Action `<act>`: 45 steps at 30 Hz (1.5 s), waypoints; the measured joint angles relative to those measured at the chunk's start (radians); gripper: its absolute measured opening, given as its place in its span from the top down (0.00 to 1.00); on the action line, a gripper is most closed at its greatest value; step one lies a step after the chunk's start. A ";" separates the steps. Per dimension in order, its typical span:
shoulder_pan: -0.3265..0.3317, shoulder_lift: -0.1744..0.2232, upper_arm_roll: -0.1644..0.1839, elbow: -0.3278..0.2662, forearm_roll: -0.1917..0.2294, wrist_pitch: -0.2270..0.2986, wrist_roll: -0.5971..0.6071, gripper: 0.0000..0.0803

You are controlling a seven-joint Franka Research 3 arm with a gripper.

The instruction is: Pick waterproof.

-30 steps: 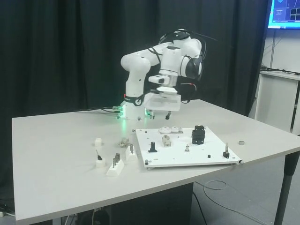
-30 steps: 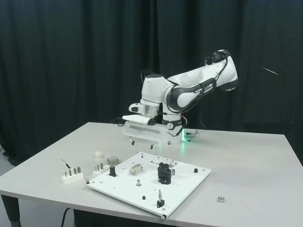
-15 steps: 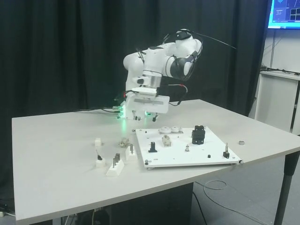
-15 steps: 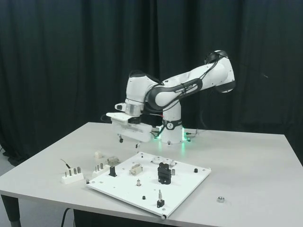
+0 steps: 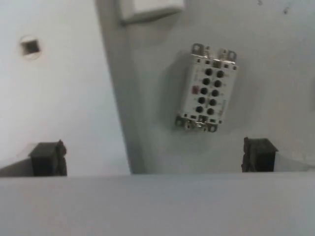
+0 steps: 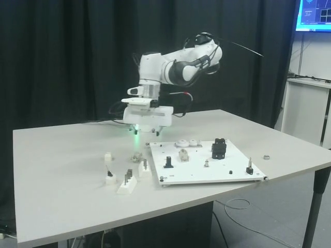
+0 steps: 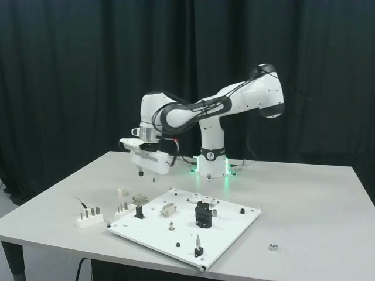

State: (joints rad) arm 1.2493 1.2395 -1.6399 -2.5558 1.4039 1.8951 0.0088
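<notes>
Hand [image 5: 152,157] has swung off the white board, now above waterproof connector [image 5: 206,95]; fingers open, empty, descent next.

Connector [image 5: 206,88] lies on table [image 6: 62,155] beside board [image 6: 207,163], seemingly under hand [image 7: 146,174].

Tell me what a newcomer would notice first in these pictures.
The white arm stretches out from its base, where a green light glows, and holds its hand in the air above the grey table, with nothing between its spread fingers. Near the table's front lies a white board studded with small parts, a black block among them. In the wrist view a white connector with black holes lies beside the board.
</notes>
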 joint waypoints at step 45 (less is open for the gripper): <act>-0.210 0.054 0.188 0.078 0.104 -0.013 0.227 0.00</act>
State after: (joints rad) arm 1.0393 1.2931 -1.4524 -2.4774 1.5083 1.8826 0.2360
